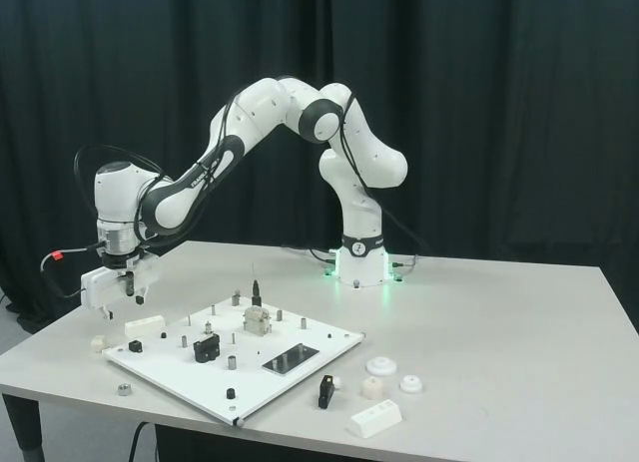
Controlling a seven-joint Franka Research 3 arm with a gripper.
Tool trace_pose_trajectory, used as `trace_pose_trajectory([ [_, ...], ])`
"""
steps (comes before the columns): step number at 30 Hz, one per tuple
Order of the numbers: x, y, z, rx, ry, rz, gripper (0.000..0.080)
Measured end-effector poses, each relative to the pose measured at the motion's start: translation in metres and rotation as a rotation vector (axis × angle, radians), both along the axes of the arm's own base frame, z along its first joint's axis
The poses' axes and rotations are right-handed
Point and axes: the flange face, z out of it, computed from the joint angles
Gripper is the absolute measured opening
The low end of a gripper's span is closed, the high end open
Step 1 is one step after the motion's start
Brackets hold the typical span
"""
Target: Remove USB.
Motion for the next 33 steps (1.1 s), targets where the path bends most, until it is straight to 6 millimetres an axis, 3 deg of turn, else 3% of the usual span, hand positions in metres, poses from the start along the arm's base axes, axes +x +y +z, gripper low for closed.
trace_pose_trajectory([
  [33,-0.011,-0.014,0.001,0.0,0.007,0.04,0.08],
])
